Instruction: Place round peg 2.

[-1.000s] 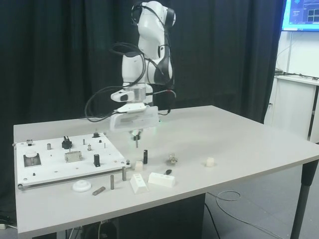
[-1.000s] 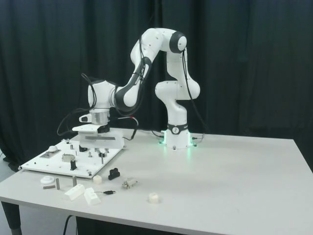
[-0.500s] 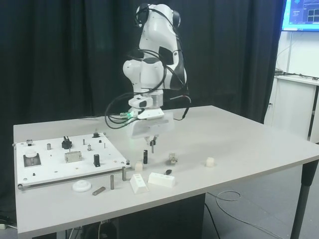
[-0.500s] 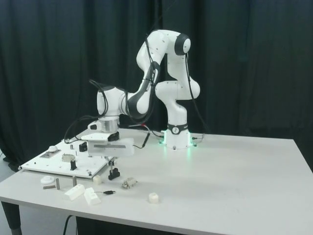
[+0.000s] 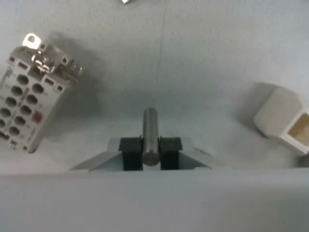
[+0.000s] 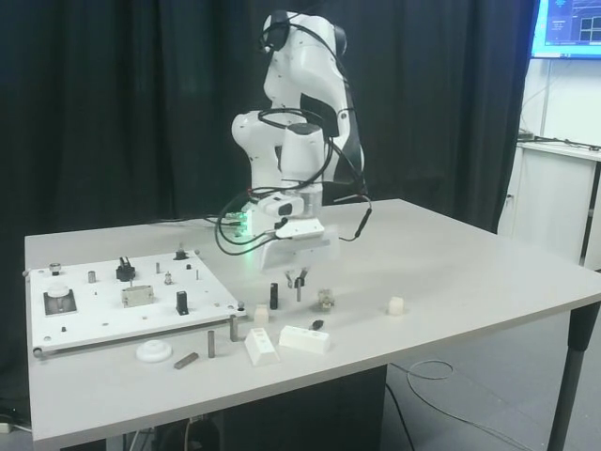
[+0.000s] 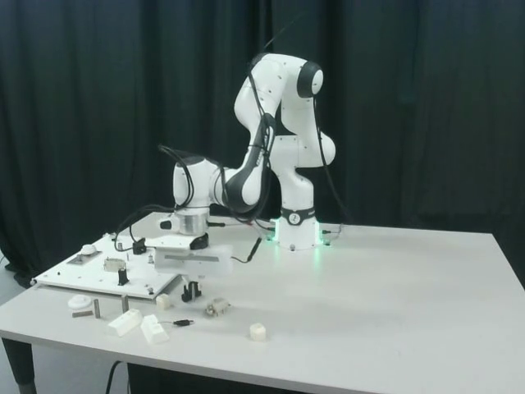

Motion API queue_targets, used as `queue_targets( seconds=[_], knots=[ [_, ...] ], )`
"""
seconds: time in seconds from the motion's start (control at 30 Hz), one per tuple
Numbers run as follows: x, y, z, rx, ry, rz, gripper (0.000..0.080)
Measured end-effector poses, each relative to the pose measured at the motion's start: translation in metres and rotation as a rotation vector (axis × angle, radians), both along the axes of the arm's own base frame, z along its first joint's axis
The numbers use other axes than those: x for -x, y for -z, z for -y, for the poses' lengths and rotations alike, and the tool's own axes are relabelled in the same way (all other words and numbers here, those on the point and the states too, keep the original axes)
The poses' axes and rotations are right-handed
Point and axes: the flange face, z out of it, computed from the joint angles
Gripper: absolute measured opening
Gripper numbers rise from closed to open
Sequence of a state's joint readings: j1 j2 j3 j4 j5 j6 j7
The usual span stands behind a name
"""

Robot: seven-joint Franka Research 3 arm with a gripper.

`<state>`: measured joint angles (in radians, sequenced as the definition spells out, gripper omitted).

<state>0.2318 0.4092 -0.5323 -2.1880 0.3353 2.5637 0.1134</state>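
Observation:
My gripper [image 5: 150, 153] is shut on a grey round peg [image 5: 150, 135], which stands upright between the two black pads [image 5: 130, 151]. In the first room view the gripper [image 6: 299, 280] hangs low over the table, just off the white board's [image 6: 131, 299] near right corner, with the peg [image 6: 299, 292] pointing down and its tip slightly above the tabletop. The second room view shows the same gripper [image 7: 192, 284] low beside the board [image 7: 98, 271].
A white connector block with holes and a metal clip [image 5: 29, 108] lies to one side of the peg, a small white cube [image 5: 282, 118] to the other. Nearby stand a black peg [image 6: 273, 295], two grey pegs [image 6: 233, 329], white blocks [image 6: 303, 338] and a white disc [image 6: 153, 351].
The arm has swung from above the board's right edge out over the bare table to the right and come lower, still carrying the peg.

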Motion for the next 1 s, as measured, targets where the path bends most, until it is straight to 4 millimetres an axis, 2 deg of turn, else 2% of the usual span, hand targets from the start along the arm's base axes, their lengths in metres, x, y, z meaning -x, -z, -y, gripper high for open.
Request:
queue_targets(
  seconds=[0.57,1.0],
  knots=[
    [-0.001,0.018,-0.006,0.02,-0.027,-0.014,0.0074],
    [0.0,0.023,-0.006,0.022,-0.041,-0.024,0.0074]
  ],
)
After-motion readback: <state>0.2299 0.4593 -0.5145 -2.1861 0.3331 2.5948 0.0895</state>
